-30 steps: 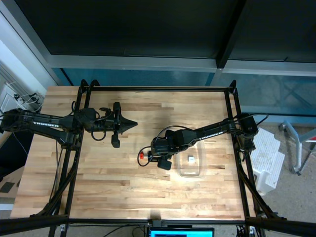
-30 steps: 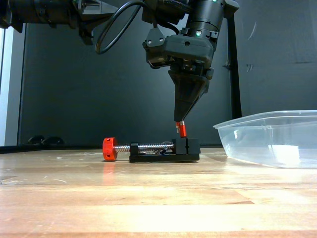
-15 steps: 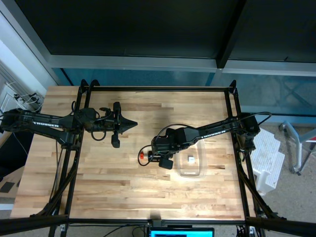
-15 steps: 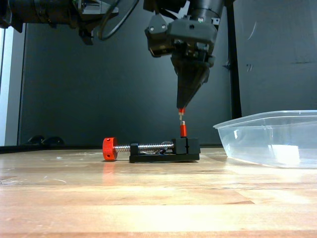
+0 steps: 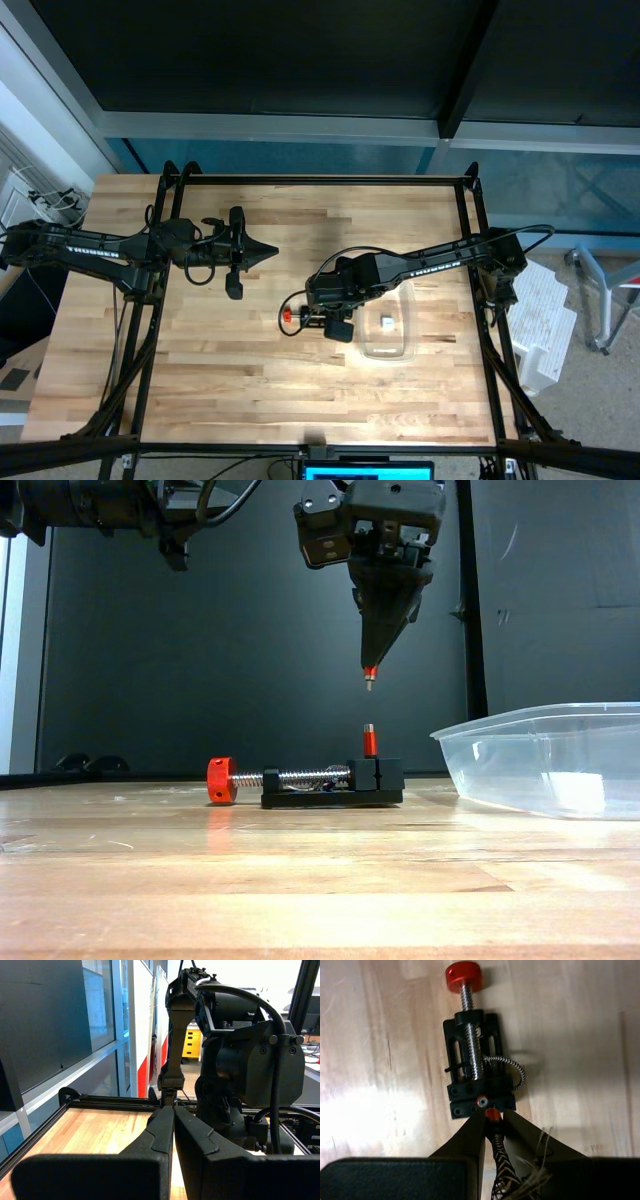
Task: Pick the rca connector and install on the hub
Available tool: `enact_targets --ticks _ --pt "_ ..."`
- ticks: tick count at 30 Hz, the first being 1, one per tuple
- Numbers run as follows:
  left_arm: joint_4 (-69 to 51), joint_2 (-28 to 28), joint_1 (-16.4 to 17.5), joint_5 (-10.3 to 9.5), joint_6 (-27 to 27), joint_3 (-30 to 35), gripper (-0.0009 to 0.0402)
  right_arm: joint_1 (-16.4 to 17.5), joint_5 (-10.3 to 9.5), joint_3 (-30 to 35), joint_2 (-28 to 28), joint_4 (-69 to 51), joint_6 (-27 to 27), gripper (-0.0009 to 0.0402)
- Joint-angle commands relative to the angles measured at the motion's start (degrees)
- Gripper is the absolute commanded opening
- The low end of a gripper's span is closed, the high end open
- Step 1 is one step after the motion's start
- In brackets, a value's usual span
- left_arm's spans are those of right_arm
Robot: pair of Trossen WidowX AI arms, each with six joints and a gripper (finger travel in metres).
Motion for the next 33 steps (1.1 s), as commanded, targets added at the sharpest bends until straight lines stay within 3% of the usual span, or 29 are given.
enact_targets --ticks 1,8,15,18,33 --pt "0.0 0.0 0.0 0.0 0.0 0.0 0.0001 0.0 0.0 0.1 0.2 -0.1 -1.1 0.0" --pt "0.0 0.0 0.0 0.02 0.0 0.0 0.0001 -0.1 -0.09 4.5 2.8 -4.2 -3.9 0.0" --pt "0.0 0.0 0.0 0.02 0.0 0.0 0.0001 -0.2 -0.11 4.6 3.6 -5.0 -5.1 0.0" --pt "0.0 0.0 0.0 0.0 0.0 0.0 0.0001 -0.5 -1.6 5.3 4.7 -5.3 -5.1 0.0" --pt "0.0 0.0 0.0 0.02 0.0 0.0 0.0001 -0.5 -1.42 5.8 5.8 -5.1 -5.0 0.0"
